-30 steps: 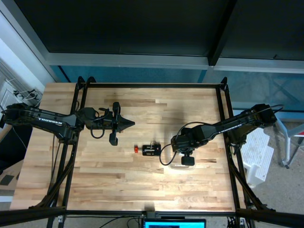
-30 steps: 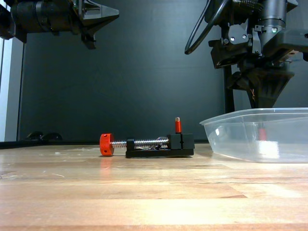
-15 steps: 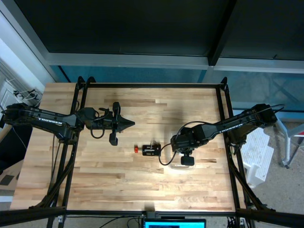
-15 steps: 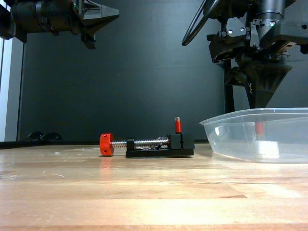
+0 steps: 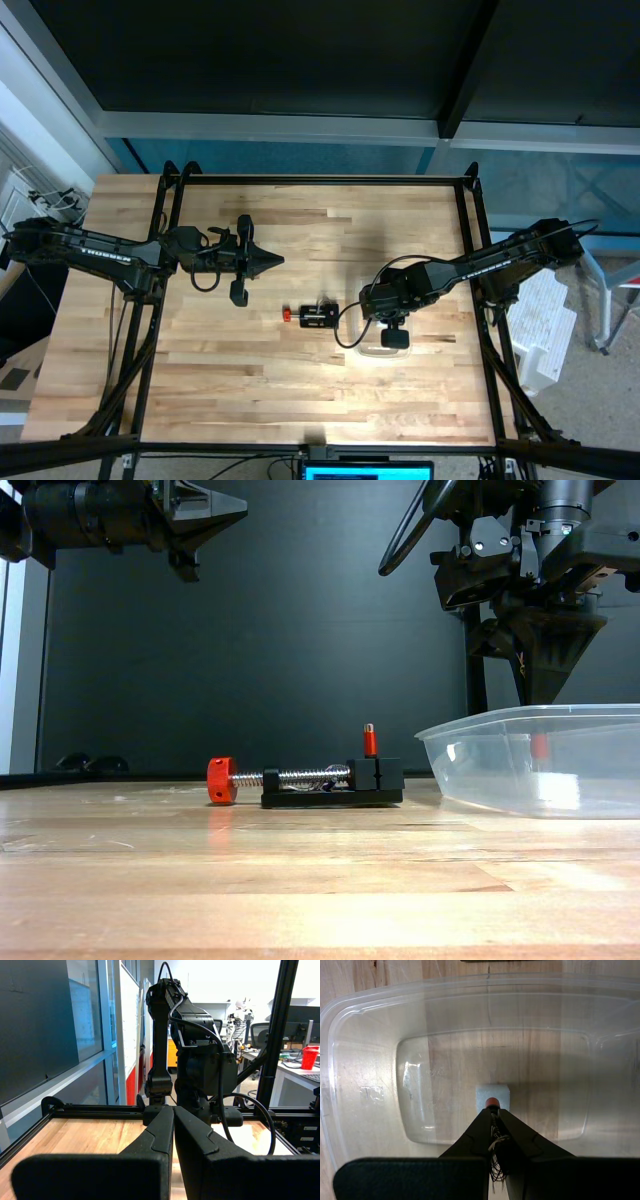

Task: Pick the rca connector and install on the hub

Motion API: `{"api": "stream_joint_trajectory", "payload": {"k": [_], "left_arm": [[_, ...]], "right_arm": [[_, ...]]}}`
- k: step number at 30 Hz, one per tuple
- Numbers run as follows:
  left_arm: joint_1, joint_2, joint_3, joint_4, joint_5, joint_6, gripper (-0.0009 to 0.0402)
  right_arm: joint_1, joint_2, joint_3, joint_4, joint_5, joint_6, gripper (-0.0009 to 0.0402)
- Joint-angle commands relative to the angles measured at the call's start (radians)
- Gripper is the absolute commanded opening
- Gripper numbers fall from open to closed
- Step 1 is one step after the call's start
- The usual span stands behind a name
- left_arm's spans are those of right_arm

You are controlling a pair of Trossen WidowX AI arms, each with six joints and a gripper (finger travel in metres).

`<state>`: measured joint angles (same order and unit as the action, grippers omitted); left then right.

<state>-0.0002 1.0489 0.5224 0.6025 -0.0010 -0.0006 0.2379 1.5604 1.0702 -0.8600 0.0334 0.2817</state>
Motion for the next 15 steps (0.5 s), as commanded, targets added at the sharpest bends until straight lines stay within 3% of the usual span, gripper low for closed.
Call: {"api": "stream_joint_trajectory", "payload": {"k": [1, 15], "left_arm": [[0.0, 0.0, 0.0, 0.0, 0.0, 0.0, 0.0], [0.0, 0.0, 0.0, 0.0, 0.0, 0.0, 0.0]], "right_arm": [[0.0, 0.0, 0.0, 0.0, 0.0, 0.0, 0.0], [0.0, 0.0, 0.0, -0.01, 0.0, -0.001, 0.0]]}}
